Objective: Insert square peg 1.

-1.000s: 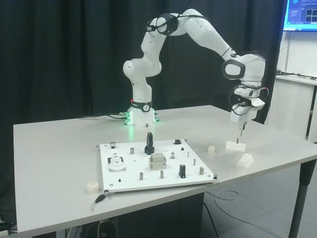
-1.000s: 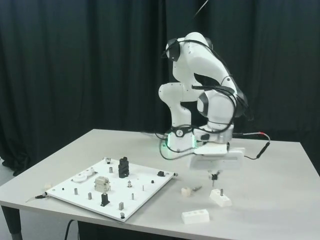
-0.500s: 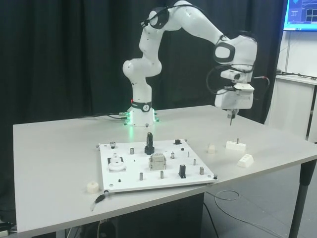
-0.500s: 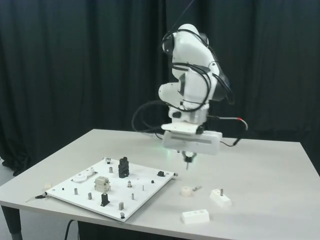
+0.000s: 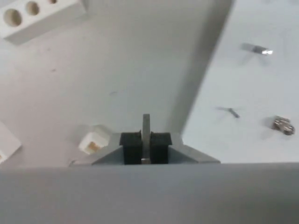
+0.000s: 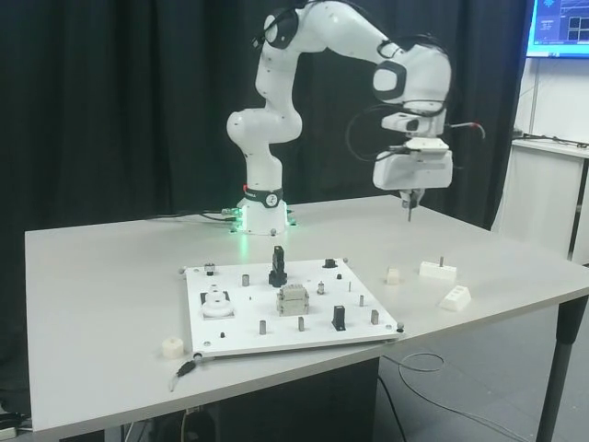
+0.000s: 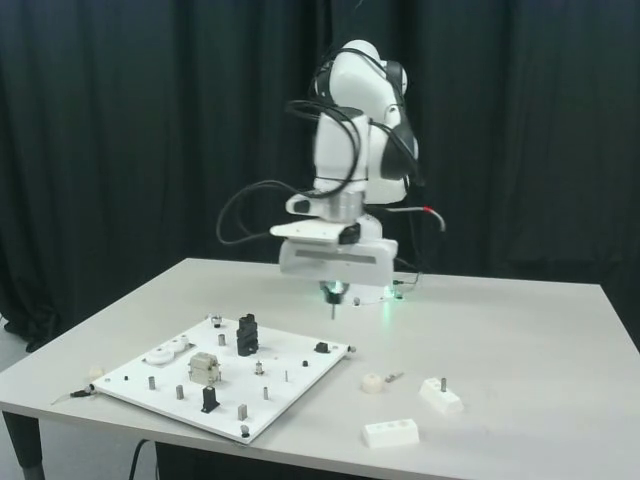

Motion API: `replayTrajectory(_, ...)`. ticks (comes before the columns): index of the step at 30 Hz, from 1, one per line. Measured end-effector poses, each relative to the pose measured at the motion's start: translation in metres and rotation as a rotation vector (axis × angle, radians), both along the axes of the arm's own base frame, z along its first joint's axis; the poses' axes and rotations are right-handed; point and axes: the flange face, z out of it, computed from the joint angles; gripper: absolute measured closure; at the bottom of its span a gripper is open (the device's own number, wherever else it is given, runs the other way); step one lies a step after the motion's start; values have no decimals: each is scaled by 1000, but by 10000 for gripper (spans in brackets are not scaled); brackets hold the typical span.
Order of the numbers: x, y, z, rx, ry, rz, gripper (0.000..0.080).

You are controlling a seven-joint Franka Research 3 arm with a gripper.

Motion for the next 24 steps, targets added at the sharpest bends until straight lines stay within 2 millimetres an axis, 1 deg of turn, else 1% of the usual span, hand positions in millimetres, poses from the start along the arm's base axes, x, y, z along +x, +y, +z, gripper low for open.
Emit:
replayTrajectory(7, -3, -45, 18, 18, -2, -85, 768)
replayTrajectory(13, -7, -75, 30, 17, 4, -94, 768)
replayTrajectory(19, -13, -104, 34, 1, 17, -116, 768)
replayTrajectory(24, -20, -125, 33, -12, 46, -33, 768)
